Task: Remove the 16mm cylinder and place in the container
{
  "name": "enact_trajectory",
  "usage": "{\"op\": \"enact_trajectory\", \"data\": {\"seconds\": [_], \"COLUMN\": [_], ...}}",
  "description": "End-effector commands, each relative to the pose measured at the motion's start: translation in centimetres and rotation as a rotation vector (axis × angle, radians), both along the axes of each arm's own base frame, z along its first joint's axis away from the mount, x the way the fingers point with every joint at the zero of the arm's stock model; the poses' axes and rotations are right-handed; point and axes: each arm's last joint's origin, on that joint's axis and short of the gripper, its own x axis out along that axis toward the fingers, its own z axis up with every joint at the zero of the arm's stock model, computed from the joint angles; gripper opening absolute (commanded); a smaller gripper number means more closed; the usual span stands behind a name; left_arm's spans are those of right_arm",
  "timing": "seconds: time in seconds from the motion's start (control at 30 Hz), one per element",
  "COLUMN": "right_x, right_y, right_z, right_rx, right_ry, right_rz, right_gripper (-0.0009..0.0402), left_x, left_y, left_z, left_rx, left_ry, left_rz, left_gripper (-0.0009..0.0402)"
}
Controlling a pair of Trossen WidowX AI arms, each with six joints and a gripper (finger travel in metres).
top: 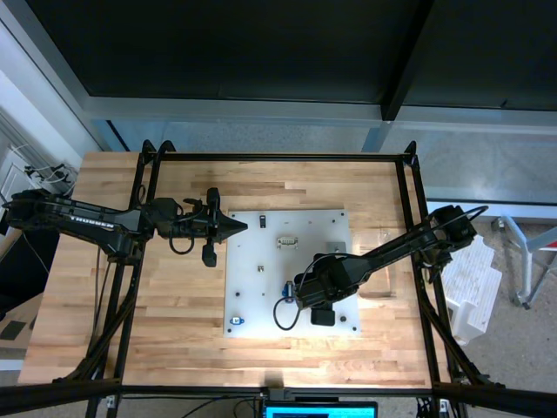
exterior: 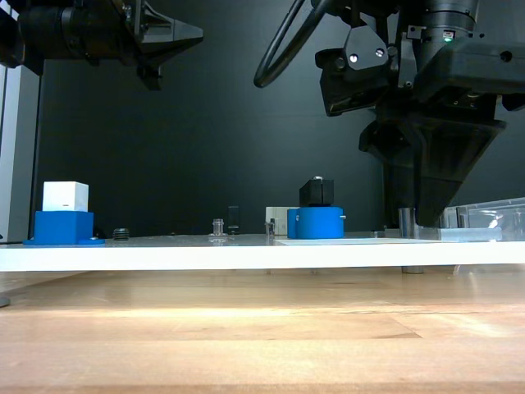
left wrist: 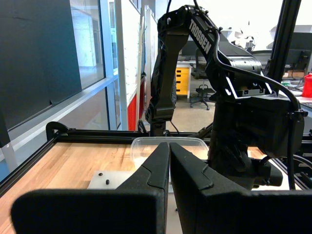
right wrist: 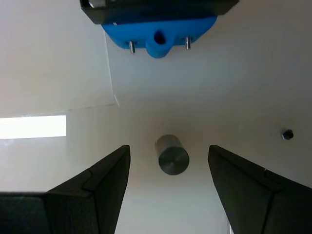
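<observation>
The 16mm cylinder (right wrist: 171,155) is a short grey metal rod standing upright in the white board (top: 261,287). My right gripper (right wrist: 168,147) points straight down over it, open, with one finger on each side and a gap to each. From table height the cylinder (exterior: 405,220) shows just beside the tips of the right gripper (exterior: 420,215). From above, the right gripper (top: 306,292) hides the rod. The container (exterior: 492,215), a clear tray, lies right of the board, and its faint rim (top: 380,261) shows from above. My left gripper (top: 233,225) hangs shut over the board's left edge.
A blue knob-shaped part (right wrist: 158,34) stands on the board close beyond the cylinder, also blue knob (exterior: 318,222). A blue base with a white cube (exterior: 64,220) sits at the board's near left corner. A black frame (top: 278,158) rings the table.
</observation>
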Motion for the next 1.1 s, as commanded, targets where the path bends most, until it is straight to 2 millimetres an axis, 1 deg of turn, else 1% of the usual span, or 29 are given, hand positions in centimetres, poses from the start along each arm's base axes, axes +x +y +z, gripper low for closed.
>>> {"op": "enact_trajectory", "data": {"seconds": [0.03, 0.8, 1.0, 1.1], "right_x": [-0.05, -0.07, -0.08, -0.09], "right_y": [-0.03, -0.07, -0.07, -0.08], "right_z": [-0.09, -0.58, -0.57, -0.5], "right_rx": [-0.001, 0.005, 0.004, 0.006], "right_ry": [0.002, -0.014, -0.014, -0.017], "right_rz": [0.0, 0.001, 0.001, 0.001], "right_gripper": [0.0203, 0.0032, 0.0004, 0.0], "left_x": [0.0, 0.0, 0.0, 0.0], "left_y": [0.01, 0.01, 0.0, 0.01], "left_z": [0.0, 0.0, 0.0, 0.0], "left_rx": [0.0, 0.0, 0.0, 0.0], "left_ry": [0.0, 0.0, 0.0, 0.0], "left_rz": [0.0, 0.0, 0.0, 0.0], "left_gripper": [0.0, 0.0, 0.0, 0.0]}}
